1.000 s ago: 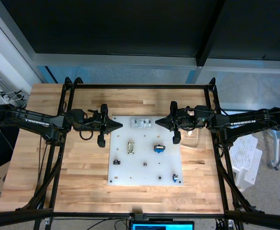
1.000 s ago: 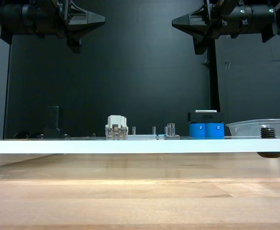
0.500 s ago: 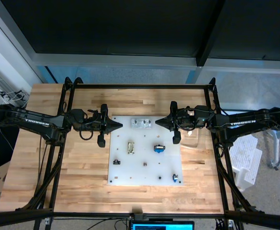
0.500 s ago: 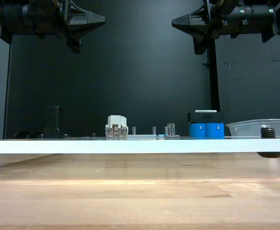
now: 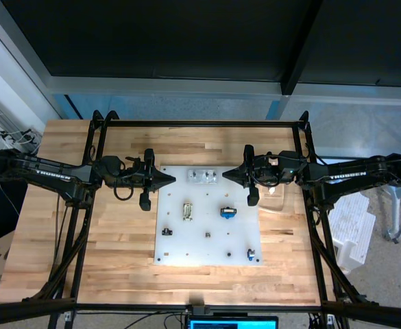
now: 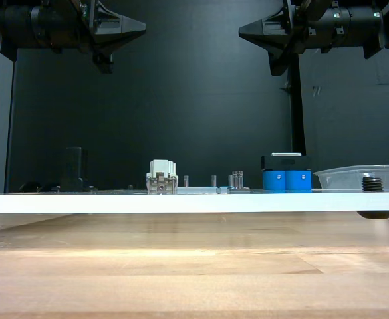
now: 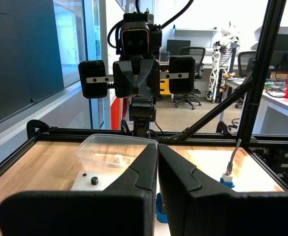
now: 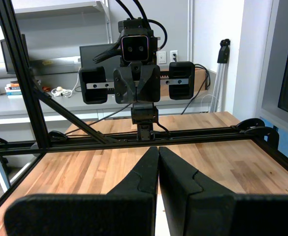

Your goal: Pick the RJ45 connector and install on taskboard

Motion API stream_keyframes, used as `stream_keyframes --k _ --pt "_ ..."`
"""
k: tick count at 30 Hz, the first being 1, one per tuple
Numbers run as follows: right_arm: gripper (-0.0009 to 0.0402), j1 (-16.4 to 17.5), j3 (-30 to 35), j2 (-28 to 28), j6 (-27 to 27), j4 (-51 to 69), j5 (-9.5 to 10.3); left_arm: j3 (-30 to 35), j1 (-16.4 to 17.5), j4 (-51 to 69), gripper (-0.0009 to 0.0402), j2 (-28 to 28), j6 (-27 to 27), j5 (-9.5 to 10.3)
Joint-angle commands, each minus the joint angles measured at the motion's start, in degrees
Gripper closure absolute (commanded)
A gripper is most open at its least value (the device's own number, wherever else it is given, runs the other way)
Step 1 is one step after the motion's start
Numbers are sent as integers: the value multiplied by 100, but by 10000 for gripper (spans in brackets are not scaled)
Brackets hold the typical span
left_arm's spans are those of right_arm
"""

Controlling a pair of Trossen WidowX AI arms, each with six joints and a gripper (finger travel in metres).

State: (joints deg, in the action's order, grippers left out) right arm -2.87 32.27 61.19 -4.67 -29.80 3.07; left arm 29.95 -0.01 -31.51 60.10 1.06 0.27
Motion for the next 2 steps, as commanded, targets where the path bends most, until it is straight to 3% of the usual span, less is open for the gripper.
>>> stream_keyframes --k 1,2 --pt "393 2 2 2 0 0 -2 0 0 -2 393 0 0 0" --pt "393 2 2 2 0 0 -2 0 0 -2 393 2 0 0"
